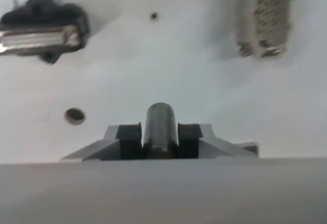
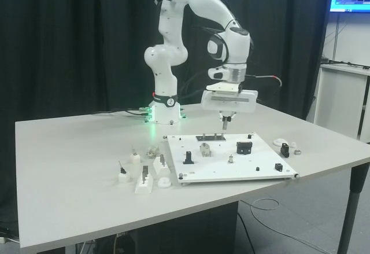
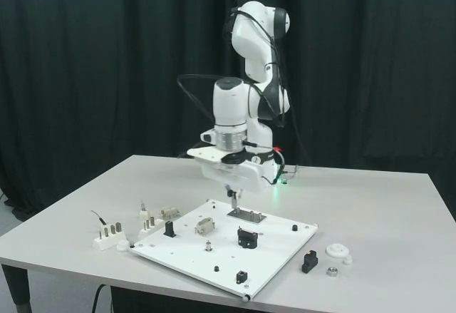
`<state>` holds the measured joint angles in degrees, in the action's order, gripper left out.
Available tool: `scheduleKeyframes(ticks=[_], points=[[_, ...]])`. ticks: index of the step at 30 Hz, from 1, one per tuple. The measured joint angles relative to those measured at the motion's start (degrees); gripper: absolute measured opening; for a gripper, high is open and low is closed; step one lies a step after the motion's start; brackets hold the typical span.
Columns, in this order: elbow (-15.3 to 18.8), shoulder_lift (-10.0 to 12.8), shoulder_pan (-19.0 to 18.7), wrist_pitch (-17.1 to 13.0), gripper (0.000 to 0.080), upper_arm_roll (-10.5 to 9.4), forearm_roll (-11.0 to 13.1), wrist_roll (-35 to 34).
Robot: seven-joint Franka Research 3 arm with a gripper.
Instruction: Insert round peg 4.
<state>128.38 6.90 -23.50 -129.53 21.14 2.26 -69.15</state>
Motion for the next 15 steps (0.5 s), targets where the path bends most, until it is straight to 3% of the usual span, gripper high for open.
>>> scheduleKeyframes(ticks=[15], points=[[2.3,-1.4,-3.7,-3.8,0.0147,-0.1,-0.7,-4.5]])
